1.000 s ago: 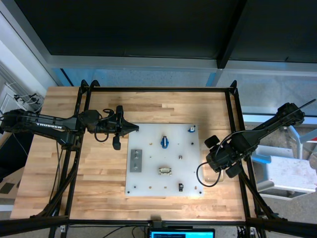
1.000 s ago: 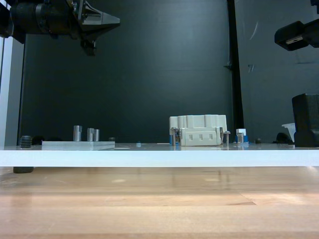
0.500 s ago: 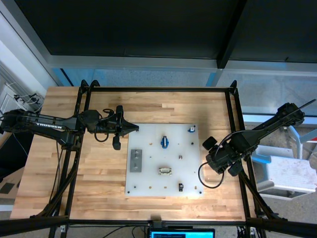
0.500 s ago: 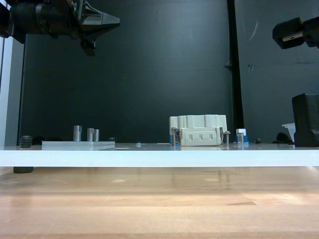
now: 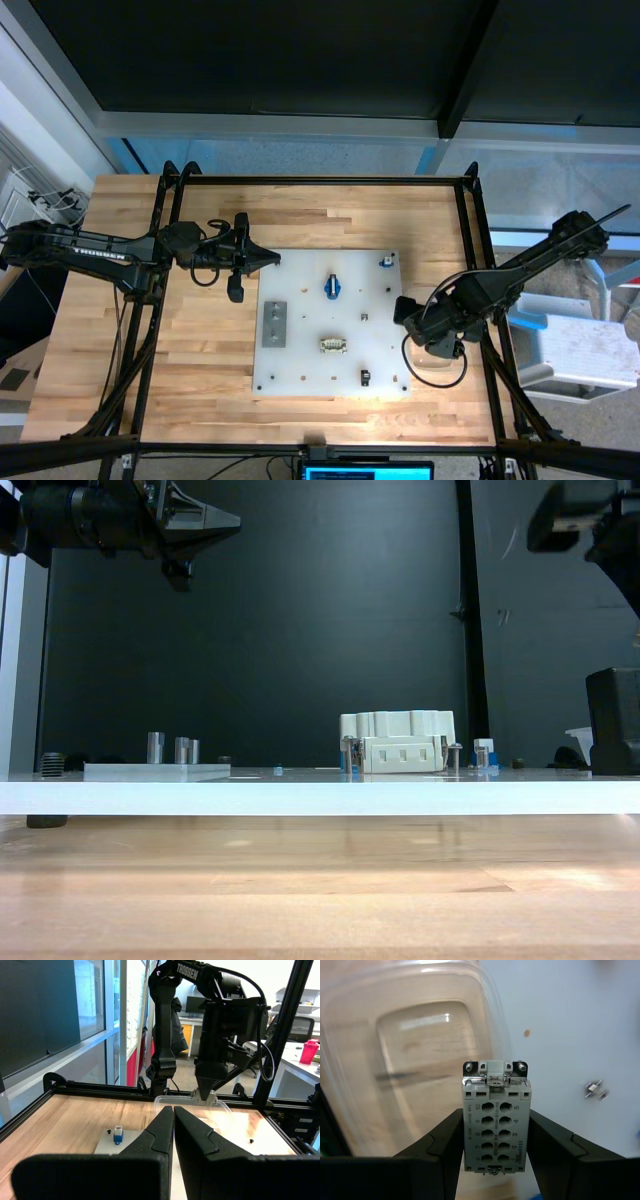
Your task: Pick the HAN10E connector and install in the HAN10E hub
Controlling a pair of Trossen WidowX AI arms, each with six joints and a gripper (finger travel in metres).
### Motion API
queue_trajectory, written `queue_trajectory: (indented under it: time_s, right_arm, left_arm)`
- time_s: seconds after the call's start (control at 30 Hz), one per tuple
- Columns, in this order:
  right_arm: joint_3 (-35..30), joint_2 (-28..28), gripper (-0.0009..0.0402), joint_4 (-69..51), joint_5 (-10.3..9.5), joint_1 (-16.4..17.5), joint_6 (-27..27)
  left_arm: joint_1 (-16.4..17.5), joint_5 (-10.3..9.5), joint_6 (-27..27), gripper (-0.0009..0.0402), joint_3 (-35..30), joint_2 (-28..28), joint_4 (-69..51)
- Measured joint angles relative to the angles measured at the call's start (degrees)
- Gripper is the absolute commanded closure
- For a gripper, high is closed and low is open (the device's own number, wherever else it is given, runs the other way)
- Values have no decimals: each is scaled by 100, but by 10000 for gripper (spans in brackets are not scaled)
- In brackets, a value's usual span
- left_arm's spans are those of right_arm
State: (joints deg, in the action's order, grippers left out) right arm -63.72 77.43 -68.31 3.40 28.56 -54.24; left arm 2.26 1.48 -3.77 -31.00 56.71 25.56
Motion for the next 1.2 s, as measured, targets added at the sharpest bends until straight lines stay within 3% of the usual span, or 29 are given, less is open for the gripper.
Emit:
queue_trajectory:
  time_s: [0.27, 0.5, 0.9, 1.2]
  right_arm:
    - [-356, 382, 381, -20, -17, -85, -2225]
    - [-828, 839, 381, -4, -13, -271, -3351]
    - [-1554, 1591, 381, -4, -15, -551, -5807]
    - [-2002, 2140, 381, 4, -59, -673, -7044]
  left_arm:
    - [0, 0, -2, 393, 2, 0, 0]
    - [0, -2, -2, 393, 2, 0, -2]
    - [0, -2, -2, 393, 0, 0, -2]
    - [0, 0, 0, 393, 0, 2, 0]
